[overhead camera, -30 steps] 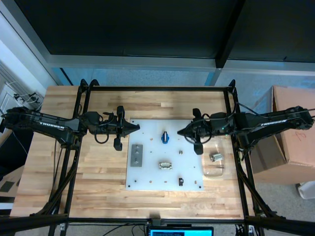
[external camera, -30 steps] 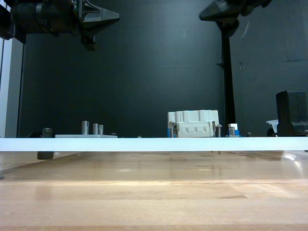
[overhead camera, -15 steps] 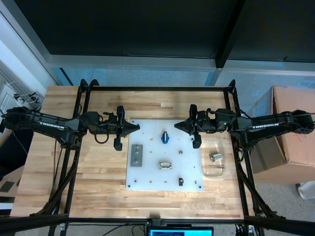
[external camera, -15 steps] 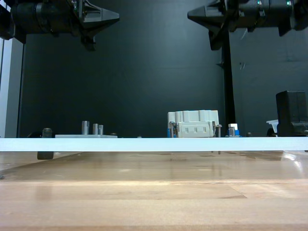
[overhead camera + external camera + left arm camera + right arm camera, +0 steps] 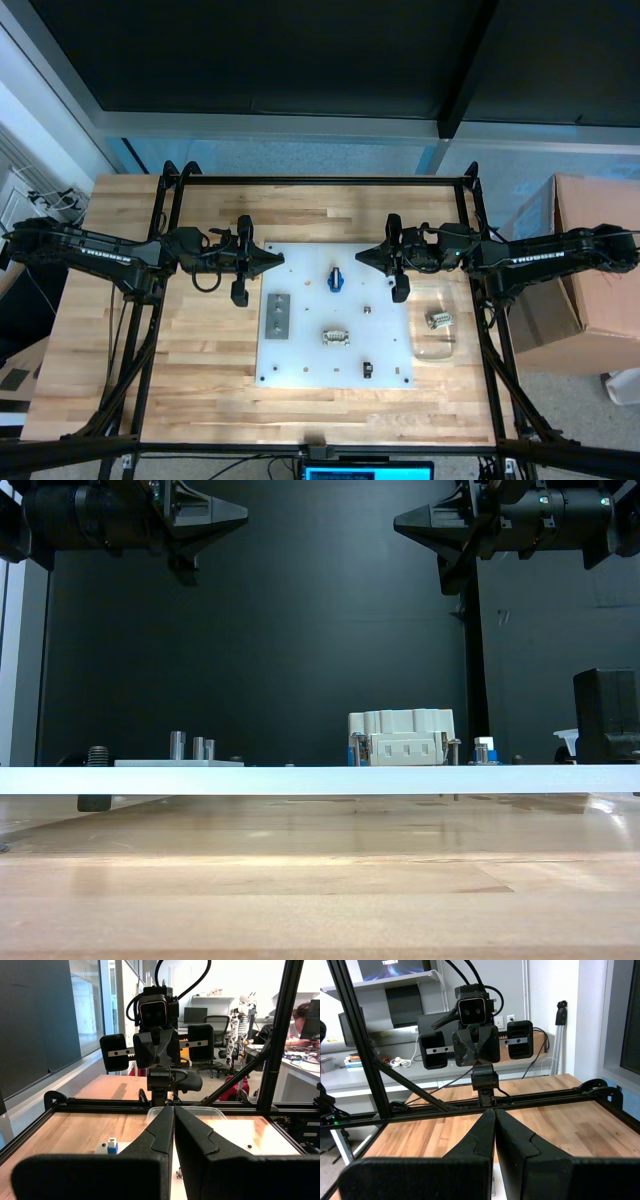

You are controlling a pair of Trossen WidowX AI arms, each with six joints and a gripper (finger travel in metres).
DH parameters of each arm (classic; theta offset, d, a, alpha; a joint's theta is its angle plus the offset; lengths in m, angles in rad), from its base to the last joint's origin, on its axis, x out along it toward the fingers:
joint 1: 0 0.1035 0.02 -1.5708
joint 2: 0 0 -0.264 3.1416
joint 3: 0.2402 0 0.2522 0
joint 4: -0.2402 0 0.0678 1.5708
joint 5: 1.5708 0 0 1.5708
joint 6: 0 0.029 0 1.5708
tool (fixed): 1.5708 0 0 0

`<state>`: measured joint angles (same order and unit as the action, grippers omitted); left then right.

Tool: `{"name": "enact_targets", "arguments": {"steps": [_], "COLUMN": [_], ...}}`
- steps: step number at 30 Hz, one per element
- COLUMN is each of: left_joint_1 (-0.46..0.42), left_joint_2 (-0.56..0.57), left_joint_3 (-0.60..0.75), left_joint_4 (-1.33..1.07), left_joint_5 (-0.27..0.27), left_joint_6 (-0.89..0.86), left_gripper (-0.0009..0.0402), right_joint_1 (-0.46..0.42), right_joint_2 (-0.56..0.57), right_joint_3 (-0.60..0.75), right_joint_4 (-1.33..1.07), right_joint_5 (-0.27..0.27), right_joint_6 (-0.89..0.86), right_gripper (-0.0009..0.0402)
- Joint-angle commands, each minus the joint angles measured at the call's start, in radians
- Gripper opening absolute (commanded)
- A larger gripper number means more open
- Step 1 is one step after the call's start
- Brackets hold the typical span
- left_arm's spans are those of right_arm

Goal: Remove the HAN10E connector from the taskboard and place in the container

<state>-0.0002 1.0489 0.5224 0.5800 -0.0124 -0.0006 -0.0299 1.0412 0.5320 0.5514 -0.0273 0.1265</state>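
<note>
A small grey connector (image 5: 439, 320) lies free inside the clear container (image 5: 436, 350), right of the white taskboard (image 5: 300, 360). A beige HAN10E housing (image 5: 337, 338) sits in its seat on the board, upright in the low view (image 5: 400, 738). My right gripper (image 5: 360, 255) hovers high over the board's far right edge, shut and holding nothing (image 5: 495, 1111). Over the board's far left edge my left gripper (image 5: 280, 260) is level with it, also shut and holding nothing (image 5: 173, 1108). Both point inward at each other.
On the board are a blue part (image 5: 335, 279), a grey metal block (image 5: 277, 314) and a small black part (image 5: 368, 369). A black frame (image 5: 320, 181) surrounds the table. A cardboard box (image 5: 600, 280) stands off the right edge.
The right gripper has swung toward the table's far side and levelled out high above the board. The left arm, the connector in the container and the housing have not moved.
</note>
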Motion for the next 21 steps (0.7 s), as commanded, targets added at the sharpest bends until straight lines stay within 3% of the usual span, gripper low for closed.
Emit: {"name": "enact_targets", "arguments": {"steps": [1,21], "left_joint_1": [0.0,0.0], "left_joint_2": [0.0,0.0], "left_joint_3": [0.0,0.0], "left_joint_4": [0.0,0.0], "left_joint_5": [0.0,0.0], "left_joint_6": [0.0,0.0], "left_gripper": [0.0,0.0], "right_joint_1": [0.001,0.002], "right_joint_2": [0.001,0.001], "right_joint_3": [0.0,0.0], "right_joint_4": [-0.001,-0.034], "right_joint_5": [0.0,0.0], "right_joint_6": [-0.004,-0.004], "right_gripper": [0.0,0.0]}}
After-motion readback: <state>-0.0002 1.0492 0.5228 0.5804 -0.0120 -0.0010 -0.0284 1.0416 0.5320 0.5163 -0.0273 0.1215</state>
